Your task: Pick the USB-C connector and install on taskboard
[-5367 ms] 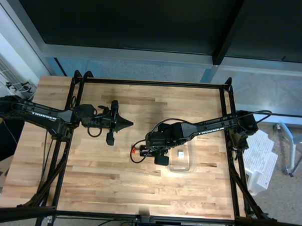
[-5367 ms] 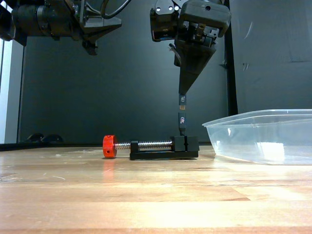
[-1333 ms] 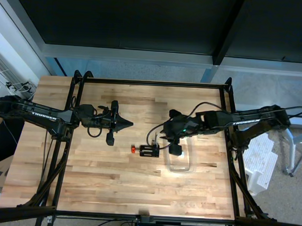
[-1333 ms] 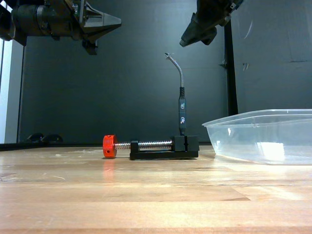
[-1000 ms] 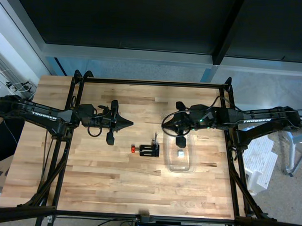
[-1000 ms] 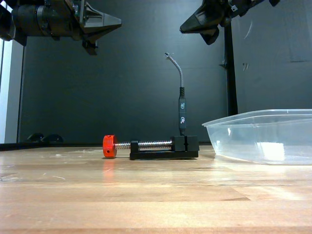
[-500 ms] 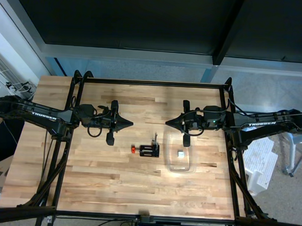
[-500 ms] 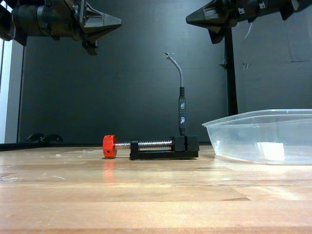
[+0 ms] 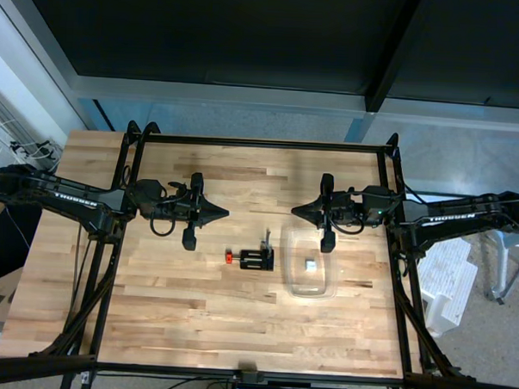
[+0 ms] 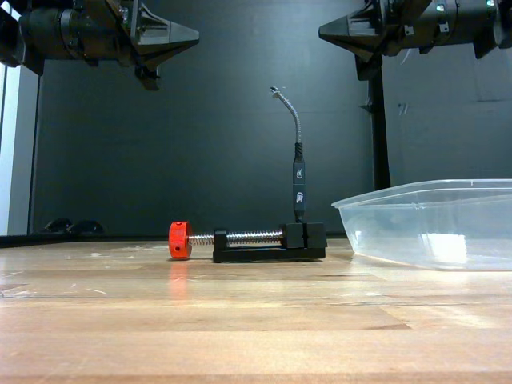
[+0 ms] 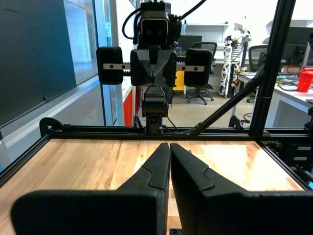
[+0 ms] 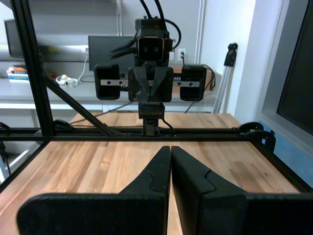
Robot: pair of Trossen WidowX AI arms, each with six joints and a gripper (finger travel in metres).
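Note:
The taskboard point(image 9: 257, 261) is a small black block with an orange-red knob point(image 10: 179, 240), lying mid-table. The USB-C connector point(image 10: 298, 184) stands upright in the block's right end point(image 10: 306, 238), with its braided tail curving up and left; nothing holds it. In the high view it shows as a thin sliver point(image 9: 266, 244). My left gripper point(image 9: 227, 214) hovers level, left of and behind the block, with its fingers shut and empty. Level too, my right gripper point(image 9: 293, 210) hovers right of and behind the block, shut and empty. In the low view both tips point(image 10: 196, 34) point(image 10: 322, 32) hang high above the table.
A clear plastic tray point(image 9: 292, 287) sits just right of the taskboard, with a small white square piece point(image 9: 311, 265) inside it. Its wall point(image 10: 416, 232) rises close to the block. A black frame point(image 9: 262, 144) borders the table. The two arms face each other.
My right gripper let go of the connector, rose and drew back to the right, levelling out. The connector stays standing in the taskboard. The left arm has not moved.

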